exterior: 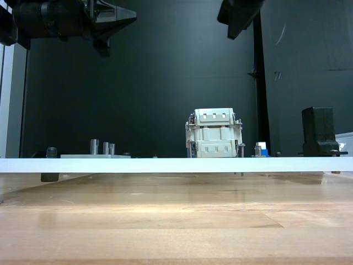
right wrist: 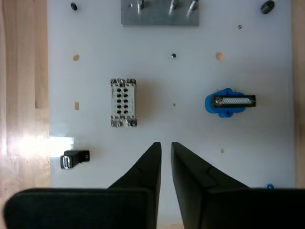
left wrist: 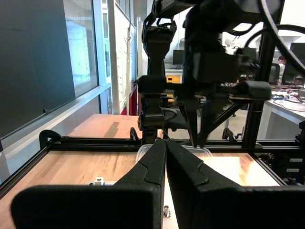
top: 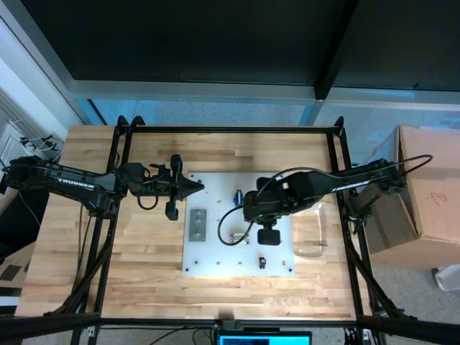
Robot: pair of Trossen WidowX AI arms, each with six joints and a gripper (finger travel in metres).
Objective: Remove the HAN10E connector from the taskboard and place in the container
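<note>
The HAN10E connector, grey-white with a pin grid on top, stands upright in its seat on the white taskboard. It also shows from above as the pinned connector, and partly behind cables as the connector. My right gripper hangs high over the board, fingers a narrow gap apart and empty, clear of the connector. High in the low view is the right gripper. My left gripper hovers over the board's far left corner, shut on nothing, its fingers pressed together.
A clear plastic container sits right of the board. On the board are a blue D-sub connector, a grey metal block with pegs and a small black plug. A cardboard box stands beyond the table's right edge.
</note>
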